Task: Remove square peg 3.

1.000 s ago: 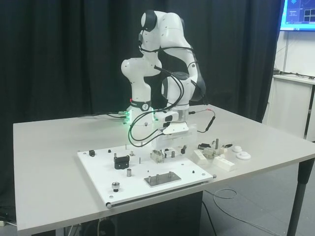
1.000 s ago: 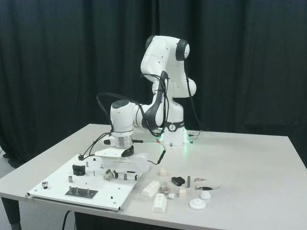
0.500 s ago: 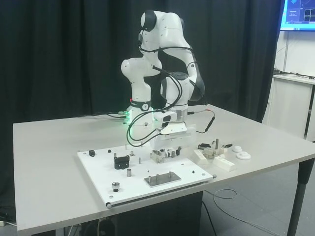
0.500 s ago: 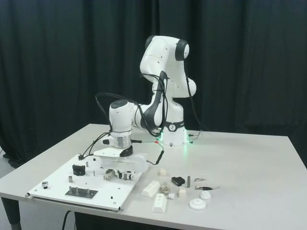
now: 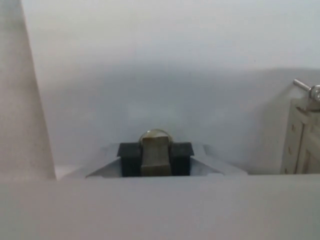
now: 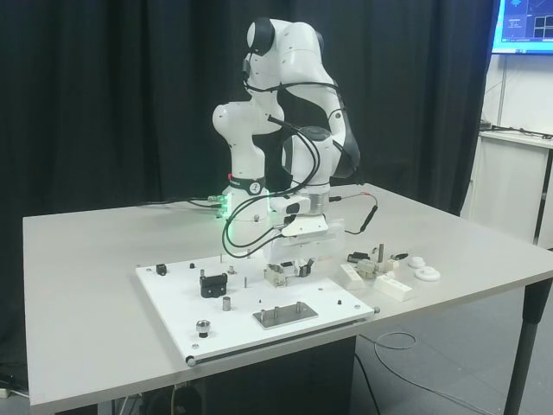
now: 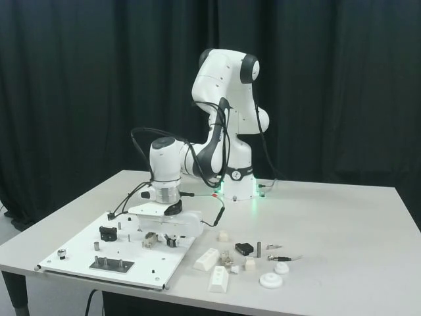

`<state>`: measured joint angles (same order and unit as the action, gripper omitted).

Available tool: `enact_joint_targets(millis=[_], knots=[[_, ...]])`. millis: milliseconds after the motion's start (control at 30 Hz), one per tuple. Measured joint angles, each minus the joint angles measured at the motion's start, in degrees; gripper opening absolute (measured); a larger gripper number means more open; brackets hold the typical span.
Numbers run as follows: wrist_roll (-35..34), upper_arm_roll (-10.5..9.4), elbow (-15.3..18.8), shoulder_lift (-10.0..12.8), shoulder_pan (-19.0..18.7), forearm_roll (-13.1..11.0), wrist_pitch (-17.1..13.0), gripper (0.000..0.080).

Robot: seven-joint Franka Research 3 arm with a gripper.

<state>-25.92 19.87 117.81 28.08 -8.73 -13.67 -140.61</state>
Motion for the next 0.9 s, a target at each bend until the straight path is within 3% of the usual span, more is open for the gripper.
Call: enact_joint_targets(millis=[400,900], knots=[[0.0,0.02,-0.2,0.0,0.0,0.0,0.3,0.0115],[0.0,0.45,-1.5,-0.3,0.0,0.1,3.0,0.0114]])
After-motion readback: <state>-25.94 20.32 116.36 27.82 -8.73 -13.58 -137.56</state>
